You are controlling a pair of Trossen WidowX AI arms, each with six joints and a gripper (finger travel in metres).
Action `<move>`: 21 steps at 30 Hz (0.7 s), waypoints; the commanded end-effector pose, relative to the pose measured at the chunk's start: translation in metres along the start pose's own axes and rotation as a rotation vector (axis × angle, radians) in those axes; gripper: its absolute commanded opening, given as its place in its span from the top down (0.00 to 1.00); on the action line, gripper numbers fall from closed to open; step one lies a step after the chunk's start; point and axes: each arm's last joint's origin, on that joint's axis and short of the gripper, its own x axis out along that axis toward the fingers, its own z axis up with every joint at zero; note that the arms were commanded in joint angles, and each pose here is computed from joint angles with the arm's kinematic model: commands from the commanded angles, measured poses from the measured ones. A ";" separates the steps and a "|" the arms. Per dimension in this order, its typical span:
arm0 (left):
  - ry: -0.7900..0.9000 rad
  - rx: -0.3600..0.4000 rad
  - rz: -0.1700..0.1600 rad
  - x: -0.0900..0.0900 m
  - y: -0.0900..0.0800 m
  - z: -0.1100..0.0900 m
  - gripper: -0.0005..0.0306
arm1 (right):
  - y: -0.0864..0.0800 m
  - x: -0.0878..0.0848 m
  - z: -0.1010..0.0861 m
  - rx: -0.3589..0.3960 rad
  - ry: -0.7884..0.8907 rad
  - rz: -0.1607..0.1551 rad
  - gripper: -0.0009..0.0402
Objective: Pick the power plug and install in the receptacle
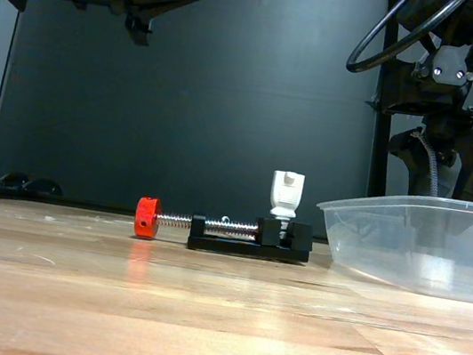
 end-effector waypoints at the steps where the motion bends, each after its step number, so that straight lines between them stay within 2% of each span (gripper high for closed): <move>1: 0.001 0.000 0.000 0.000 0.000 0.000 0.98 | 0.000 0.000 0.000 0.001 0.001 -0.001 0.34; 11: 0.001 0.000 0.000 0.000 0.000 0.000 0.98 | -0.001 0.002 -0.003 0.000 0.007 -0.011 0.34; 21: 0.001 0.000 0.000 0.000 0.000 0.000 0.98 | 0.000 0.002 -0.001 0.002 -0.009 -0.006 0.47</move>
